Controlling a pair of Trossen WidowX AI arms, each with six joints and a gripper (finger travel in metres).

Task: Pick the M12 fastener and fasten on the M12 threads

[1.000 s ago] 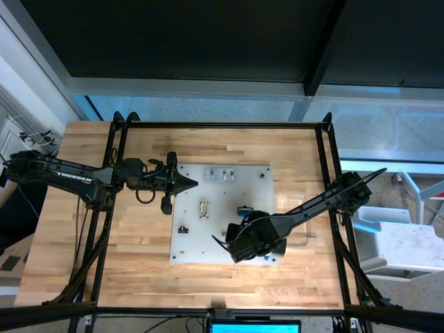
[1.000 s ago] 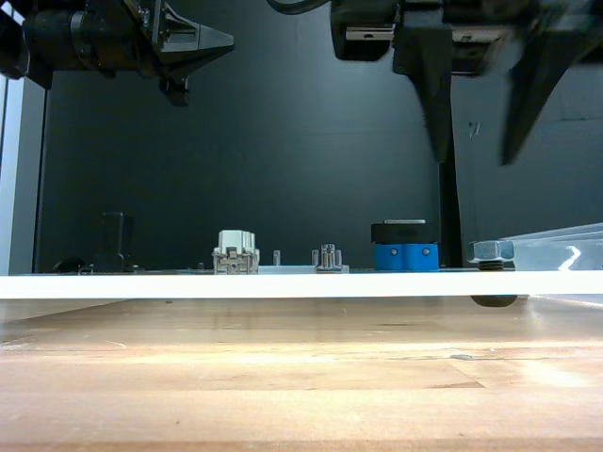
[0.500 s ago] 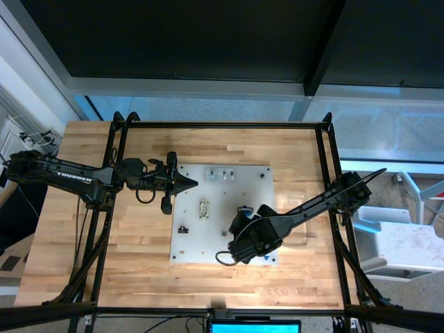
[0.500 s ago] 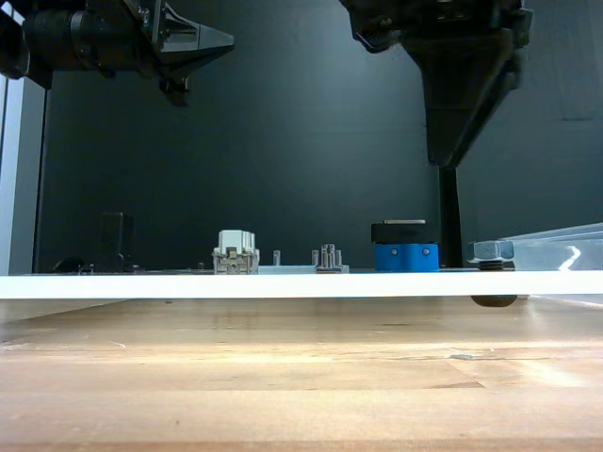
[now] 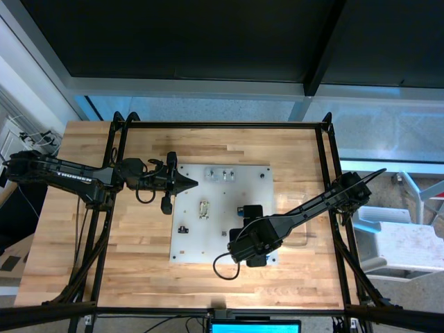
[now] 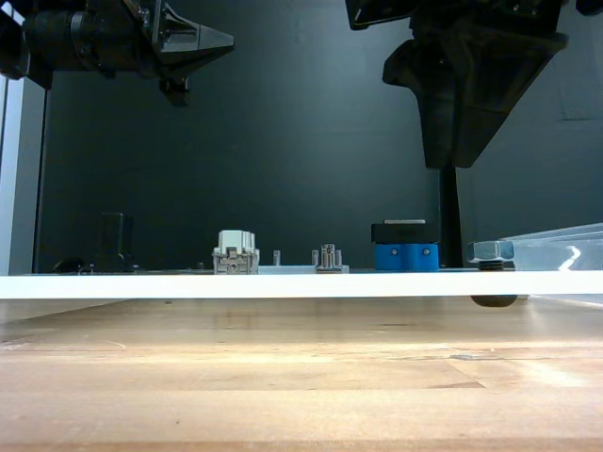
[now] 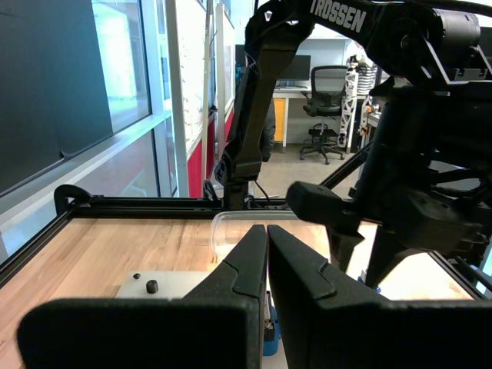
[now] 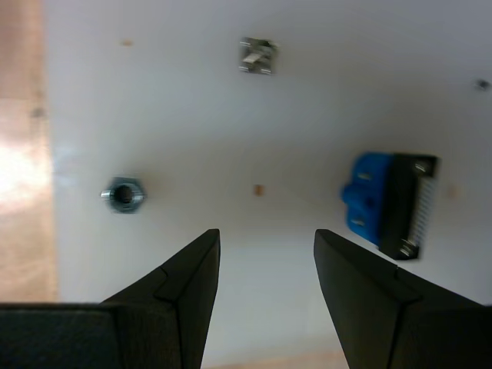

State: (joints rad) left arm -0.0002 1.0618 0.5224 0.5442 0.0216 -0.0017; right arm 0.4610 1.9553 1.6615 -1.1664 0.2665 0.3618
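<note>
Nut [image 8: 123,194]: small silver hex, sitting on its stud [image 6: 490,266] near the near right edge of the white board [image 5: 194,243]. The right wrist view shows the dark stud end in its bore, and the low view shows a sliver of black under it. It is not in the clear tray [image 6: 551,247], which lies behind it. Can't tell whether the threads are engaged or how far down it is run.

Left to right:
- **Left gripper** [image 5: 189,184]: hangs high over the board's far left edge, fingers pressed together, holding nothing, well apart from the nut.
- **Mid-board:** grey plug [image 6: 236,252], small silver post [image 6: 327,257], blue-and-black block [image 8: 388,204].
- **Right gripper** [image 8: 265,234]: points straight down over the board's near right part, fingers spread wide, empty. The nut lies off to one side of the gap, not between the fingers, and well below the tips in the low view.

Handling, as a judgement: it is a metal nut, so rigid and light, and it won't deform or break. The flats are smooth and likely slippery, and it is far smaller than the fingers, so it is easy to tip or drop. The best hold is across two opposite flats, low on the sides, with the bore upright and in line with the stud. The risks are cross-threading if it tilts, or the fingers slipping round the hex instead of turning it.
</note>
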